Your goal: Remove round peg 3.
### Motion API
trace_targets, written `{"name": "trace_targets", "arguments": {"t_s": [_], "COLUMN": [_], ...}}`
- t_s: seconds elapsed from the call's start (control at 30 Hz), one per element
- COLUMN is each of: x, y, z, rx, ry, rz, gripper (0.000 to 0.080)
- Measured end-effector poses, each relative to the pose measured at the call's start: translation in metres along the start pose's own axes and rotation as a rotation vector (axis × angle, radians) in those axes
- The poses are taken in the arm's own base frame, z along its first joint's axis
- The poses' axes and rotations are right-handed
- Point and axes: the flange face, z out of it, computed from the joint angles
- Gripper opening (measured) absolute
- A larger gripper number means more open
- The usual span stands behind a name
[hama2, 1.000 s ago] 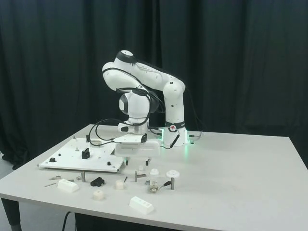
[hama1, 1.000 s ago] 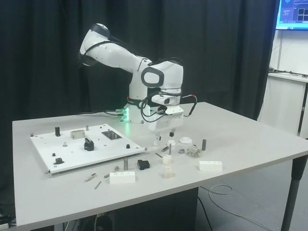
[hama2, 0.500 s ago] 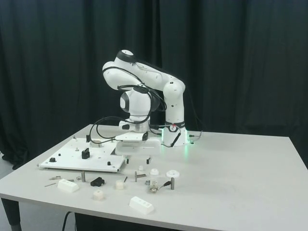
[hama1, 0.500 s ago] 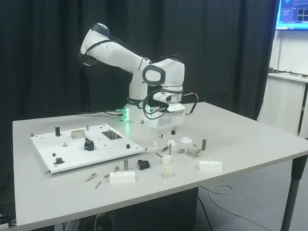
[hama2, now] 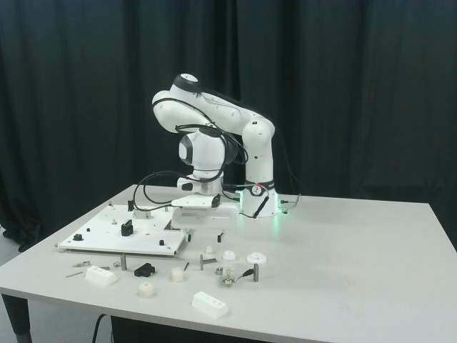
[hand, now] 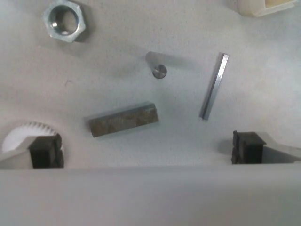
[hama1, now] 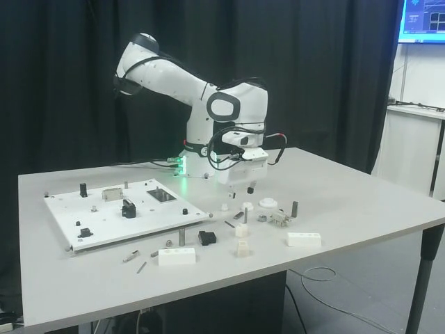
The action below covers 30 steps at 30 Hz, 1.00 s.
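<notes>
Gripper (hand: 146, 150) spread wide, empty, hovering above upright round peg (hand: 159, 71); grey bar (hand: 122, 119) just beside.

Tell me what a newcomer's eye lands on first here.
The white arm arching over the grey table, its pincer open above a scatter of small parts. In the wrist view a hex nut, an upright round peg and a dark bar lie below it. A white board sits alongside.

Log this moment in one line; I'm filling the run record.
end effector: open, empty | above table | below: round peg upright, hex nut, square bar
</notes>
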Motion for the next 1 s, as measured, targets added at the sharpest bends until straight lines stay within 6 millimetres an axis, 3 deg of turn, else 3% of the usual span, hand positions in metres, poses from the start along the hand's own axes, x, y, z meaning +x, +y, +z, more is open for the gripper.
{"name": "trace_targets", "arguments": {"t_s": [0.6, 1.0], "x": [0.002, 0.011], "y": [0.002, 0.031], "z": [-0.001, -0.008], "rx": [-0.016, -0.125], "ry": [-0.001, -0.024], "rz": [0.004, 0.045], "gripper": [0.0800, 0.0800]}}
